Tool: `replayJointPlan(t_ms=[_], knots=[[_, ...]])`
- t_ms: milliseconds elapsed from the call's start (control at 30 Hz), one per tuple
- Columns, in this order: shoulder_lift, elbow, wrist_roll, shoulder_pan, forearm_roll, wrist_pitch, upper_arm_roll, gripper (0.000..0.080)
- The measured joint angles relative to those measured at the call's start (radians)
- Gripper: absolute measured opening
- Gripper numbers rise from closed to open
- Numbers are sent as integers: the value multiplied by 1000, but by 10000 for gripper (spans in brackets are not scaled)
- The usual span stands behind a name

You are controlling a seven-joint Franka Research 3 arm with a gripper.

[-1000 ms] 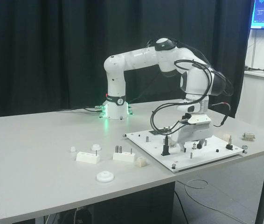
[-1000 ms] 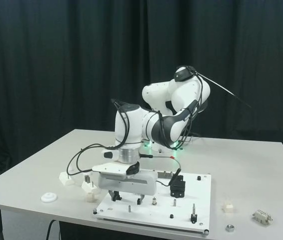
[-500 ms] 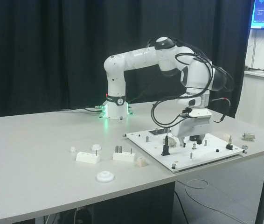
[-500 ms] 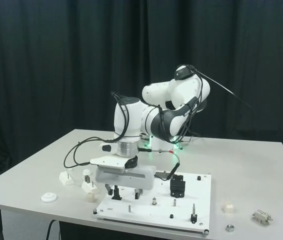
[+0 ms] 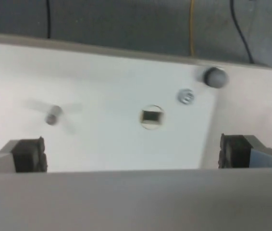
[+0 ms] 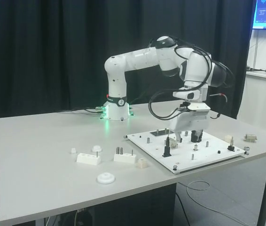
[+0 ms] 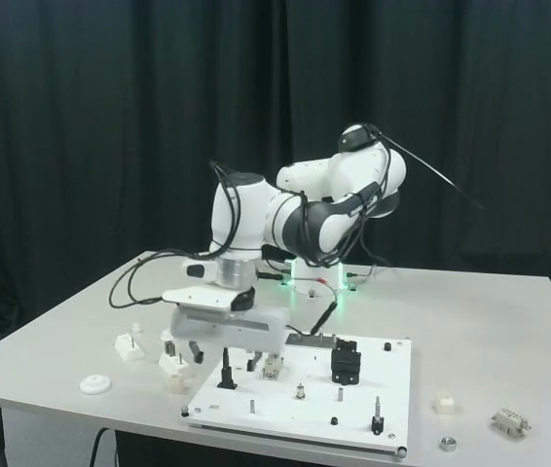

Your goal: Pick round peg 1.

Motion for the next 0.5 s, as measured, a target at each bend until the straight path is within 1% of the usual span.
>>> replayJointPlan(t_ms=[267, 500], knots=[[0, -1, -59, -20, -38, -48, -50, 800], [0, -14, -151, -48, -82, -114, -104, 800]])
